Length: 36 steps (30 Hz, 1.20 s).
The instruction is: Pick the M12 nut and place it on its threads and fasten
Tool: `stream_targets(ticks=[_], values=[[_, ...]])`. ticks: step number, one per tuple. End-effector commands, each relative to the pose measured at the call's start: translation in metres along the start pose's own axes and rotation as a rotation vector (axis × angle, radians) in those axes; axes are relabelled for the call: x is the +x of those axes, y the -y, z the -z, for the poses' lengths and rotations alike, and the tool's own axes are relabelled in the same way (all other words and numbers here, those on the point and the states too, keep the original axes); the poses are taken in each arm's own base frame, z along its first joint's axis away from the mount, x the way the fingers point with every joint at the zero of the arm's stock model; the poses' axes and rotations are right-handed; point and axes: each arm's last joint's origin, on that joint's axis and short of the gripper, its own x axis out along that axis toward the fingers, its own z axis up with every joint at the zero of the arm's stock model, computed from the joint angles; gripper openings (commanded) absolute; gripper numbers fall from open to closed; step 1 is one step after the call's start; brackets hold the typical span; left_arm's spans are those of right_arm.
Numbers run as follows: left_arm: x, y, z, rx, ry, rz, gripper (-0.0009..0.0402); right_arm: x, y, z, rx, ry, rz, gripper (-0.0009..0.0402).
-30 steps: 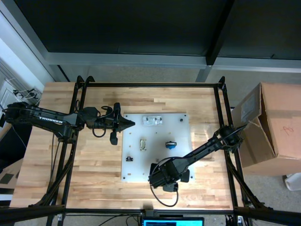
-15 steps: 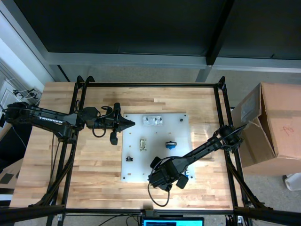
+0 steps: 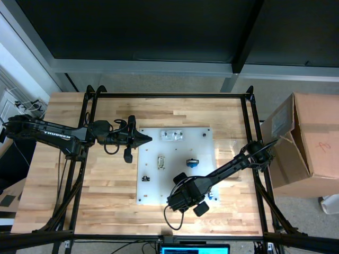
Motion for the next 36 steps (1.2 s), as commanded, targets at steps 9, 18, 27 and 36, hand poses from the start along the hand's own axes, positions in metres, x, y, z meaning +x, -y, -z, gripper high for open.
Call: stream_targets(ticks=[9, 18, 27, 36], values=[[0.0, -0.0001, -0.0002, 0.0, 0.001, 0.0, 0.0, 0.0004, 0.0, 0.0005, 0.33, -0.004, 0.001, 0.0], [0.0, -0.0001, -0.0002, 0.0, 0.001, 0.0, 0.0, 0.0004, 0.0001, 0.0005, 0.654, -0.004, 0.002, 0.0], [0.0, 0.0, 0.0, 0.0, 0.0, 0.0, 0.0, 0.0004, 0.0009, 0.0005, 0.987, -0.003, 0.003, 0.0], [0.0, 0.0, -0.0002, 0.0, 0.001, 0.0, 0.0, 0.0004, 0.0009, 0.0005, 0.983, -0.003, 0.002, 0.0]])
